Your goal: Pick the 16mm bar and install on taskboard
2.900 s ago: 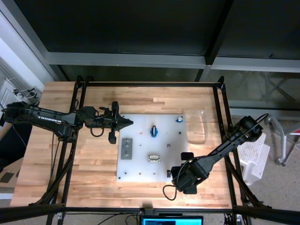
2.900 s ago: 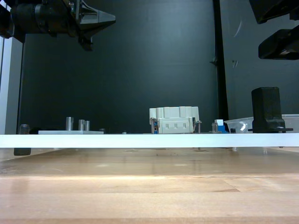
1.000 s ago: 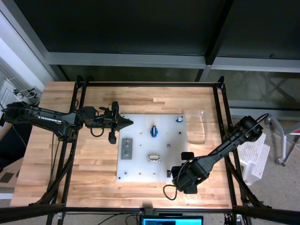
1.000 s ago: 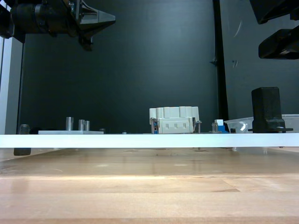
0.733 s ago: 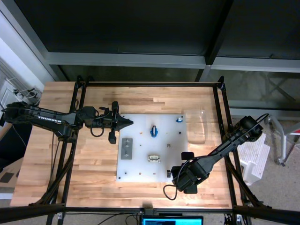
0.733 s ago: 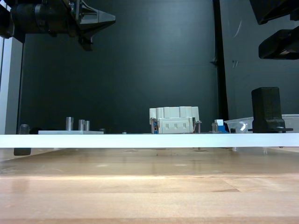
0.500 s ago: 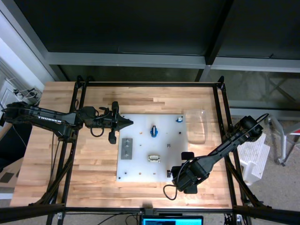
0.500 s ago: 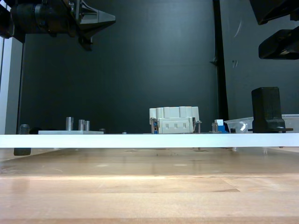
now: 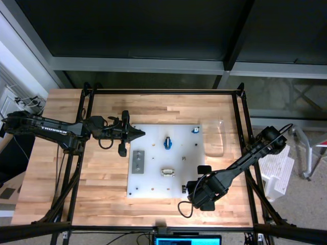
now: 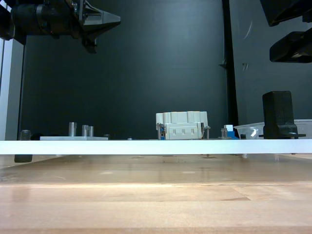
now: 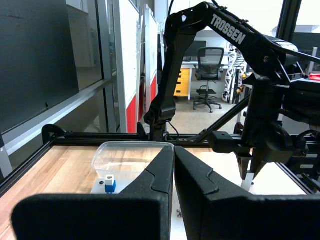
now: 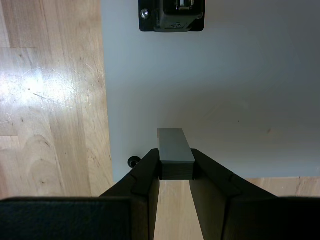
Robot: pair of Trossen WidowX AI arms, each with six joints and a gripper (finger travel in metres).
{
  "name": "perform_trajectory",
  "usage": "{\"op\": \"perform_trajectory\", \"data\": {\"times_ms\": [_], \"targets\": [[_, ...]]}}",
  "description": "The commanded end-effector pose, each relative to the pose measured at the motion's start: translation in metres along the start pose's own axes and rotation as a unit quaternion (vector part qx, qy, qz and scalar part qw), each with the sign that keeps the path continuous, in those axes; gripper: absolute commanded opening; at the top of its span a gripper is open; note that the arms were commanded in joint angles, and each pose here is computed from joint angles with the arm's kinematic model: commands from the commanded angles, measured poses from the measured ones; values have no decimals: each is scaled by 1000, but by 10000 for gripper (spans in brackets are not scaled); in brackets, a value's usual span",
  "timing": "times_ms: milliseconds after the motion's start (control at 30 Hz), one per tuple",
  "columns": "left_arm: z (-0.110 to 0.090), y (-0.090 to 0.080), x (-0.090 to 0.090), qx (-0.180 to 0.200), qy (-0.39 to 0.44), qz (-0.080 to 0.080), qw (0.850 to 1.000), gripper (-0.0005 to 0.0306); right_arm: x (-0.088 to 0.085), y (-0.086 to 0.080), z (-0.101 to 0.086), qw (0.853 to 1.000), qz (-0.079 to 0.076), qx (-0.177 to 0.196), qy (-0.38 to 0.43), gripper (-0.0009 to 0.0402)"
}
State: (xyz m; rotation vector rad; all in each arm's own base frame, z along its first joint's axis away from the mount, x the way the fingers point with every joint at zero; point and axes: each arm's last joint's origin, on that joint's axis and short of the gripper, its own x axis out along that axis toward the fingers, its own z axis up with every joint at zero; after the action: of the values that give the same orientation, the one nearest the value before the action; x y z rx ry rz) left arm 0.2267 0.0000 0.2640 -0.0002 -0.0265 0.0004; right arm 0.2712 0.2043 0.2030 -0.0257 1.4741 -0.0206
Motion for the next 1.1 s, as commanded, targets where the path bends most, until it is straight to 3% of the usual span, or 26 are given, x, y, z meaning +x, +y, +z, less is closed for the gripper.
{"op": "perform_trajectory", "data": {"times_ms": [33, 167, 500, 733, 1100], "targets": [[0, 0, 0, 0, 0, 0, 1000, 0, 1, 1, 0, 1000, 3, 0, 3, 11], [0, 0, 0, 0, 0, 0, 1000, 0, 1, 1, 0, 1000, 10, 1, 8, 11], [0, 0, 0, 0, 0, 0, 1000, 0, 1, 1, 0, 1000, 7, 1, 6, 11], [0, 0, 0, 0, 0, 0, 1000, 0, 5, -1, -2, 1000, -4, 1, 3, 11], [0, 0, 0, 0, 0, 0, 1000, 0, 17, -2, -5, 1000, -1, 0, 0, 11]]}}
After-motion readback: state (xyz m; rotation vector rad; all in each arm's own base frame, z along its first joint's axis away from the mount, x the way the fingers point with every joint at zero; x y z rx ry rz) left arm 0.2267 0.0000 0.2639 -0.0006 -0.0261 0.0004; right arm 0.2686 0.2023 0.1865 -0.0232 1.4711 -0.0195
